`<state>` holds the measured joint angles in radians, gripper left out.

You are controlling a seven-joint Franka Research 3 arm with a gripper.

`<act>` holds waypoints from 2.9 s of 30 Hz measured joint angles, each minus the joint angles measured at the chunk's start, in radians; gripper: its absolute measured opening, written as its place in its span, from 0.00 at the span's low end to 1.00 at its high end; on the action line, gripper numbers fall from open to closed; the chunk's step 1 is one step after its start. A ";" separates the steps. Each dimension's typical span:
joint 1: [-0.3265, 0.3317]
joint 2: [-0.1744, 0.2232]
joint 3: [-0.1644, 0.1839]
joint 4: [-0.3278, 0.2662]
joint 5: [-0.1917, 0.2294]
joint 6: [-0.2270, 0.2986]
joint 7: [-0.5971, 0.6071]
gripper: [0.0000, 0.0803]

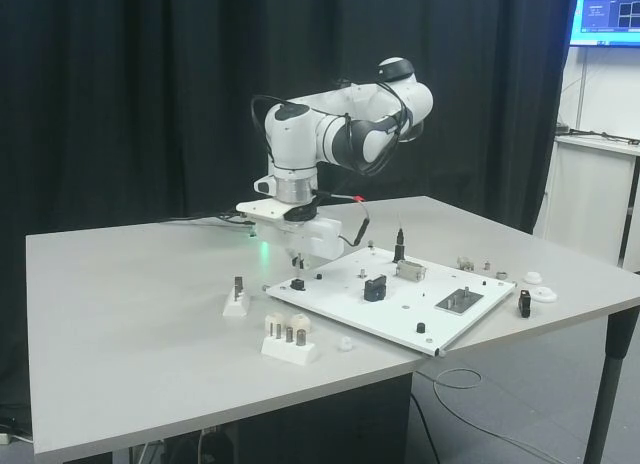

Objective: Insert Ethernet.

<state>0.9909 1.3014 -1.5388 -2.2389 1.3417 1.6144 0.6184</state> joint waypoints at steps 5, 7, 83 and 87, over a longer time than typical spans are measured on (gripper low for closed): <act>0.000 0.000 0.000 0.000 0.000 0.001 0.018 0.13; 0.000 0.000 0.000 0.000 0.000 0.001 0.026 0.13; 0.000 0.000 0.019 -0.013 0.024 0.028 0.074 0.13; 0.000 0.000 0.019 -0.014 0.024 0.027 0.072 0.13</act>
<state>0.9910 1.3016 -1.5198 -2.2524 1.3657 1.6414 0.6901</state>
